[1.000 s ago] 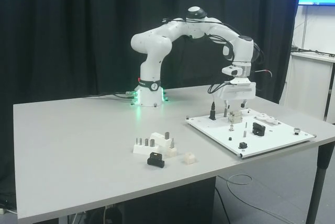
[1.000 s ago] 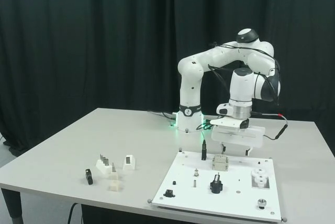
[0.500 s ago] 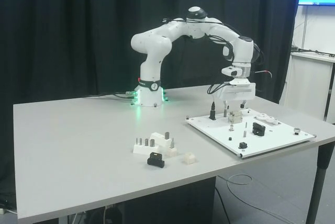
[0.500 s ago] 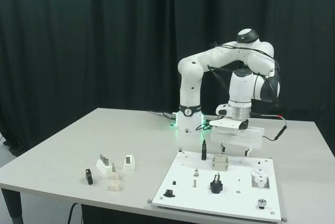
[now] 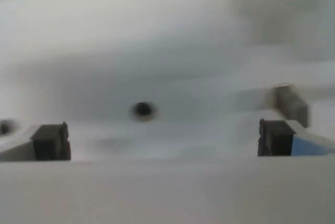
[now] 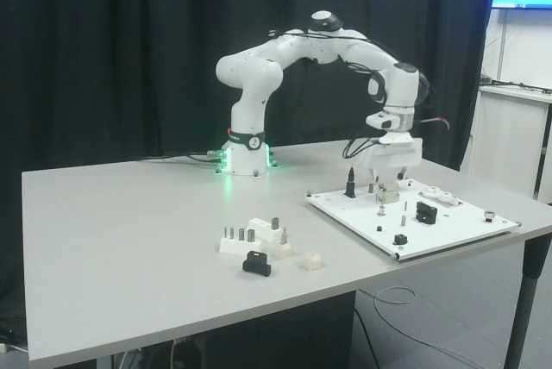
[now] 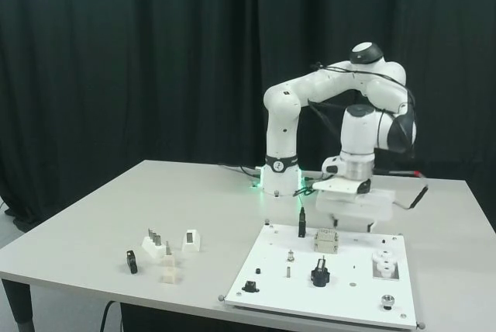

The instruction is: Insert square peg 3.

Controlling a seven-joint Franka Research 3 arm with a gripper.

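My gripper (image 5: 162, 140) is open, its two black fingertips (image 5: 51, 141) standing wide apart with nothing between them. It hovers low over the far part of the white assembly board (image 6: 448, 222), near a small grey block (image 6: 387, 194). In the wrist view a small dark hole (image 5: 143, 110) in the board lies ahead of the fingers. Several grey pegs stand in white holders (image 6: 253, 233) on the table, far from the gripper (image 6: 384, 181). The second room view shows the same holders (image 7: 159, 243) to the left of the board (image 7: 341, 301), with the gripper (image 7: 350, 227) above its far edge.
The board carries a black upright plug (image 7: 301, 225), a black knob (image 7: 318, 276), thin pins and a white part (image 7: 384, 262). A small black piece (image 6: 256, 263) and a white block (image 6: 311, 259) lie by the holders. The arm's base (image 6: 246, 153) glows green.
The hand has shifted slightly sideways and turned a little over the board's far part. Nothing on the table or board has moved.
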